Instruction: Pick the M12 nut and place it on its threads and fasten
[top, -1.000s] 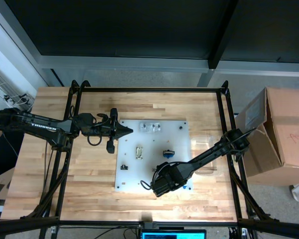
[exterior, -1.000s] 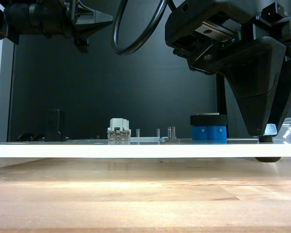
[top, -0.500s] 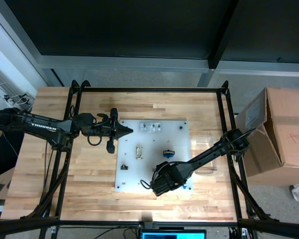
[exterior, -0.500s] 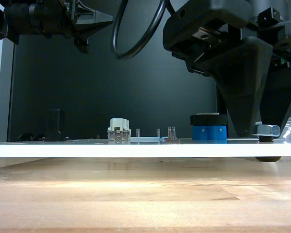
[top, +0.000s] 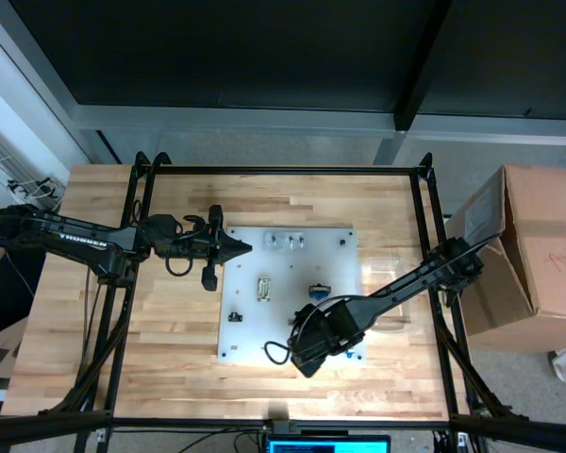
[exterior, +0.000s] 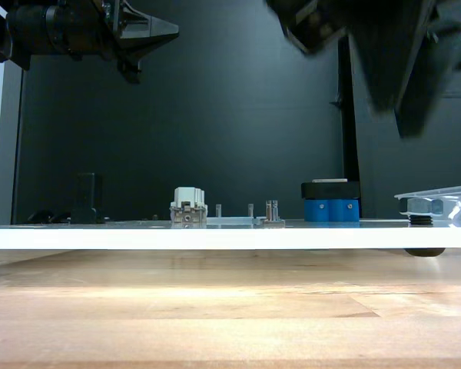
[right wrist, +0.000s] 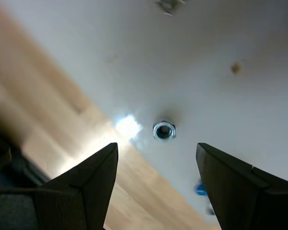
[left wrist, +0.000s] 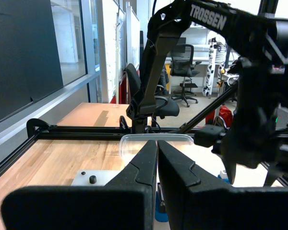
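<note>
Silver M12 hex nut (exterior: 419, 206) sits atop its black ribbed stud (exterior: 422, 220), ribs showing, ungripped. Right gripper (right wrist: 157, 144) hangs above, jaws apart; left gripper (top: 241, 248), jaws together, hovers near the white board (top: 245, 330). We advise regripping squarely, turning level.

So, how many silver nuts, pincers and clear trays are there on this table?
Silver nut: 1, on its stud.
Pincers: 2, left pincer over the board's far left, right pincer above that nut.
Clear tray: 1.
Total: 4.

right gripper (exterior: 396, 117) blurred in low view, cut off above
</note>
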`<action>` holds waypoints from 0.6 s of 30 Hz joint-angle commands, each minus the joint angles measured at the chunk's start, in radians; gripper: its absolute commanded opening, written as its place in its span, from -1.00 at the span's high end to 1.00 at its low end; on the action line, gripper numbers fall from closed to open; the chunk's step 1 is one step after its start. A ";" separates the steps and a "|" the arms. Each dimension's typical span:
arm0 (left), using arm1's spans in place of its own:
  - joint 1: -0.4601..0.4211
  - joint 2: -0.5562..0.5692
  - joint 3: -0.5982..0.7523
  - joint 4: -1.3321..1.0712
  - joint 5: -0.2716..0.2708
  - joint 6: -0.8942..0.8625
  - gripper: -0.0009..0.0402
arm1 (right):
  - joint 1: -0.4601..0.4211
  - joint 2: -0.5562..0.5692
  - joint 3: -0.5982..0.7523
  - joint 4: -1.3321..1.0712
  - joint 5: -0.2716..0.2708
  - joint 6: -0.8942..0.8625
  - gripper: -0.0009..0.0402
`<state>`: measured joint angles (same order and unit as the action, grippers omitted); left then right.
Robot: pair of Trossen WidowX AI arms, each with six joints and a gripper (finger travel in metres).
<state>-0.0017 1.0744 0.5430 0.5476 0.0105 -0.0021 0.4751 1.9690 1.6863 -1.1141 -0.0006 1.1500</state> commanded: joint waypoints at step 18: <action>0.000 0.000 0.000 0.000 0.000 0.000 0.96 | 0.000 0.002 0.042 -0.127 0.009 -0.458 0.42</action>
<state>-0.0017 1.0744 0.5426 0.5480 0.0109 -0.0021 0.4751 1.9652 1.7378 -1.2419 0.0025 0.7116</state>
